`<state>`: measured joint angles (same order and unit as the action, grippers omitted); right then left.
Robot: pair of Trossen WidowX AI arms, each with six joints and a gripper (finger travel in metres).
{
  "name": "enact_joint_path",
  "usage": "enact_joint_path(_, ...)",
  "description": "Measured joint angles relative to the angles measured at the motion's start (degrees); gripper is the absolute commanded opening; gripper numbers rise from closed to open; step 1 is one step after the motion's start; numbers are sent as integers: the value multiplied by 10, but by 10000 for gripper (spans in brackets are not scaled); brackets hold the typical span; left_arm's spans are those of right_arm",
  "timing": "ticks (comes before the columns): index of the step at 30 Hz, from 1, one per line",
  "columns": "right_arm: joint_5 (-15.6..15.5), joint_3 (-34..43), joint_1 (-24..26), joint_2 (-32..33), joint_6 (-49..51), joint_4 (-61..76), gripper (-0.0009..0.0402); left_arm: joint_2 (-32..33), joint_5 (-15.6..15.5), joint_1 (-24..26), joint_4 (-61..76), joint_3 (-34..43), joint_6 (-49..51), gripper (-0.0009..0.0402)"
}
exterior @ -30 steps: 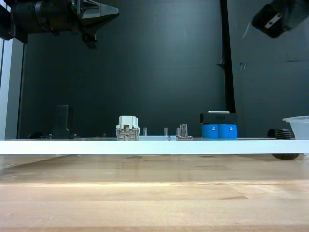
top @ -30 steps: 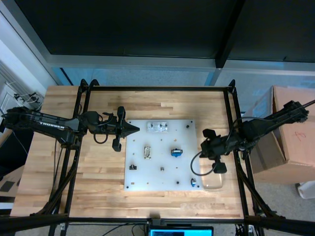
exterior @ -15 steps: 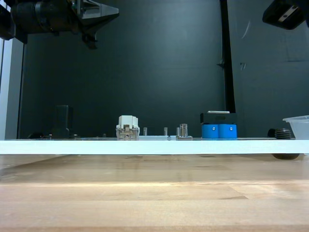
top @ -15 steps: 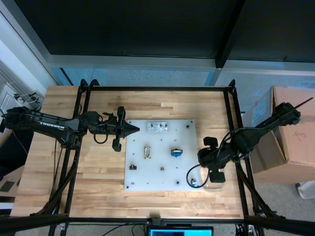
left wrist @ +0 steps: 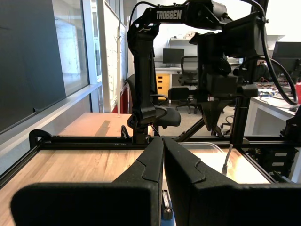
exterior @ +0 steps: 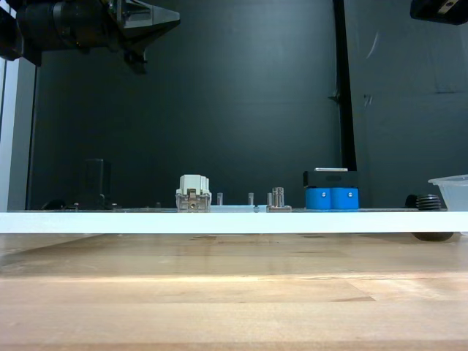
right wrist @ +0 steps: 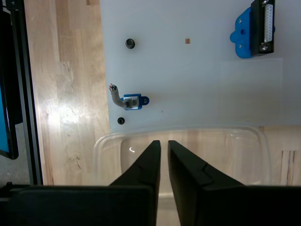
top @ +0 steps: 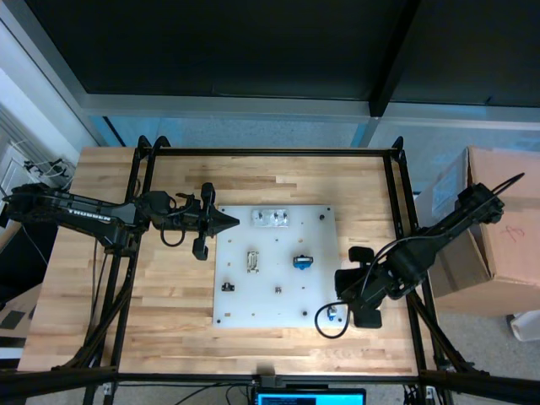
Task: Remove the RJ45 connector from the taskboard and place in the container
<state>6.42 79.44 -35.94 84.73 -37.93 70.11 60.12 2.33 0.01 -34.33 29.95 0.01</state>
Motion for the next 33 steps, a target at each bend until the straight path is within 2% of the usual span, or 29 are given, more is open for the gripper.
enact_joint_path(17, 3, 6, -23, 67, -26, -21, 237, 0, 0, 0, 0, 0, 0, 0)
enact_joint_path(22, 16, 5, -26, 85, -25, -34, 257, 0, 0, 0, 0, 0, 0, 0)
enact_joint_path(33, 24, -21, -28, 107, -22, -82, 256, 0, 0, 0, 0, 0, 0, 0)
